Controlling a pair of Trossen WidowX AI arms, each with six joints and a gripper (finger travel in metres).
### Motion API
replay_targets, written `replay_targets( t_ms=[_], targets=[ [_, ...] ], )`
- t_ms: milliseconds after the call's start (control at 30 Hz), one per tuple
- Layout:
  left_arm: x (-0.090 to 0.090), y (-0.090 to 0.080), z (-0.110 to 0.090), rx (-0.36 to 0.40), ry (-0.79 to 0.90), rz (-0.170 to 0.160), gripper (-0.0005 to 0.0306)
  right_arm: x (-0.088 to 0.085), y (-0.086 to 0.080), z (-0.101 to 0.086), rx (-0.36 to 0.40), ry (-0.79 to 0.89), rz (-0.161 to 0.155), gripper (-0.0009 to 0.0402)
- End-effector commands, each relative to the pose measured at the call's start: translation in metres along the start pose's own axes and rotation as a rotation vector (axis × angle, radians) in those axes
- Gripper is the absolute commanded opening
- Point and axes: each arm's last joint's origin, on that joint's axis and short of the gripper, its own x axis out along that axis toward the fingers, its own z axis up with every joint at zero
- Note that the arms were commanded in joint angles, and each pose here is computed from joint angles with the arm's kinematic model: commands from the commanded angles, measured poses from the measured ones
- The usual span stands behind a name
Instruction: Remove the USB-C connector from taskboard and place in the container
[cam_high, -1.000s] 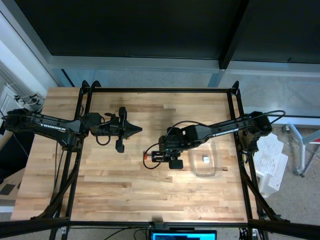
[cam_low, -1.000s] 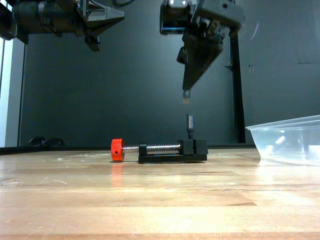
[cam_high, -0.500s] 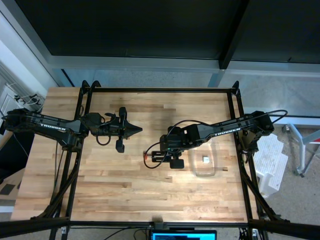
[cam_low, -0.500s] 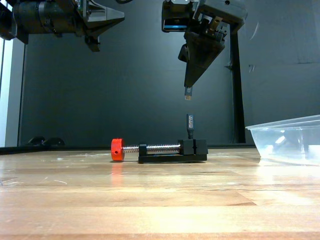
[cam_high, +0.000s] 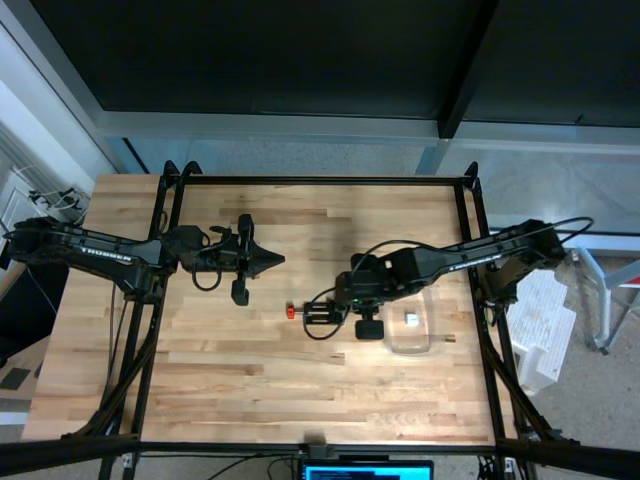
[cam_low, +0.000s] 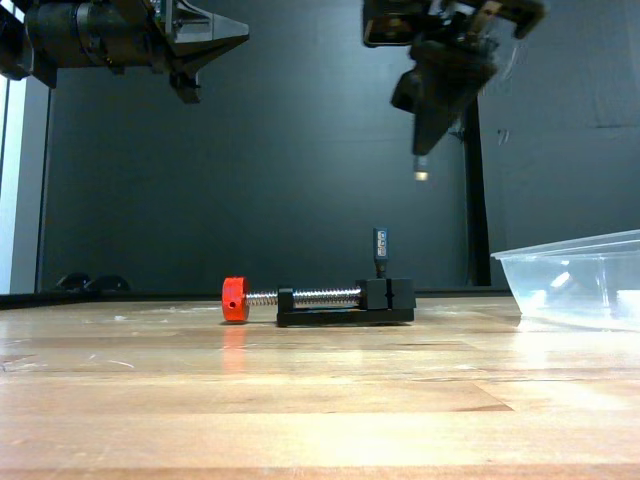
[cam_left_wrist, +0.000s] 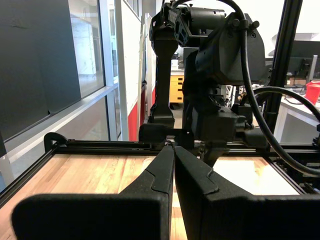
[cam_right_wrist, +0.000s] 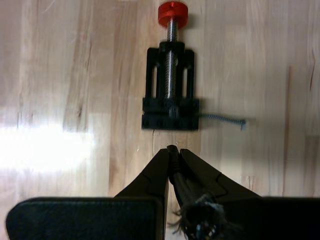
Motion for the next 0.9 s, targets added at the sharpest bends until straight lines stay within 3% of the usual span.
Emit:
replay_targets(
  t_ms=[33, 500, 900],
  targets=[
    [0.0, 0.0, 0.0, 0.0, 0.0, 0.0, 0.0, -0.006, 0.002, -0.013, 0.014, -0.001, 0.004, 0.0],
    [0.0, 0.0, 0.0, 0.0, 0.0, 0.0, 0.0, -0.018, 0.003, -0.074, 0.093, 0.027, 0.017, 0.0],
    [0.0, 0.0, 0.0, 0.0, -0.001, 0.0, 0.0, -0.018, -0.004, -0.112, 0.118, 0.048, 0.014, 0.0]
  ],
)
